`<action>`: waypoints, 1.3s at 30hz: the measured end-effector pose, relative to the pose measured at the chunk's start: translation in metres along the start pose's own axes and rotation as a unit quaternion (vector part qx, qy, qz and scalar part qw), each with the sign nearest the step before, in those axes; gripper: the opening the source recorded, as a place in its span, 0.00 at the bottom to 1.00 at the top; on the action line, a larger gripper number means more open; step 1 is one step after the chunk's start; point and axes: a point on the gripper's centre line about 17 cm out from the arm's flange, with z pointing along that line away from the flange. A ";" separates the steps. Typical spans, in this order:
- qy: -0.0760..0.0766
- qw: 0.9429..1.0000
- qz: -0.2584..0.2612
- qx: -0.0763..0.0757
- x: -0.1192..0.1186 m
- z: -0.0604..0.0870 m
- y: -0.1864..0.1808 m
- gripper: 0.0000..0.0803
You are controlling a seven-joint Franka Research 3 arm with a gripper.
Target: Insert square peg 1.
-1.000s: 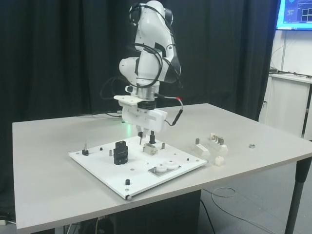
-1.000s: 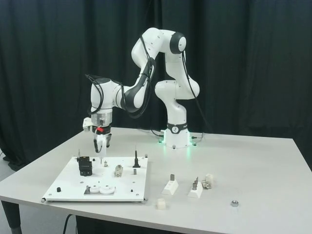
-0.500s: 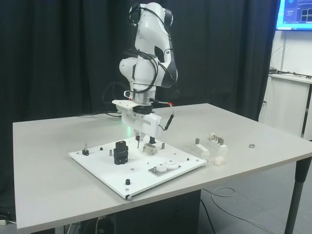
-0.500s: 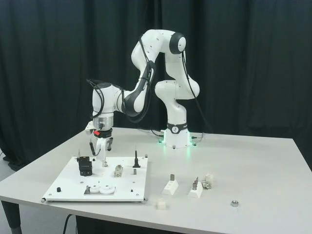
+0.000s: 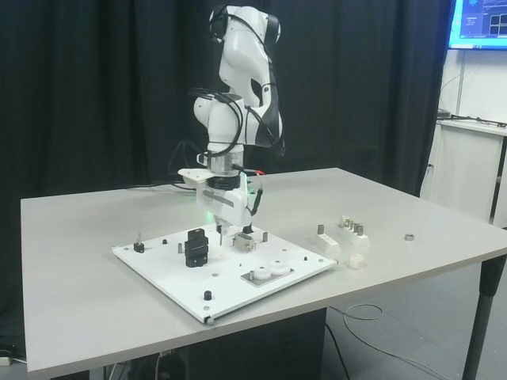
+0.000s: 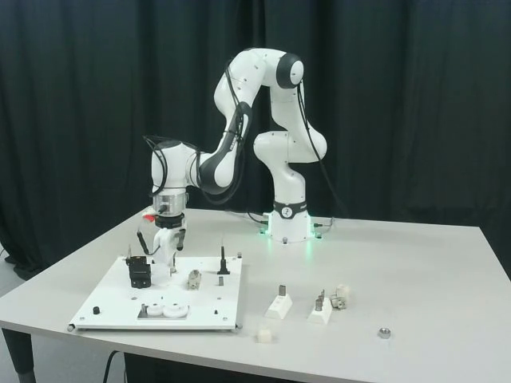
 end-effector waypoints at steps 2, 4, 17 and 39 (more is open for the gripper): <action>0.001 1.000 0.004 0.002 0.001 0.001 0.000 0.04; 0.001 1.000 0.006 0.003 0.002 0.001 0.000 0.04; 0.001 1.000 0.027 0.011 0.004 0.003 -0.002 0.04; 0.003 1.000 0.025 0.014 0.008 0.008 -0.013 0.04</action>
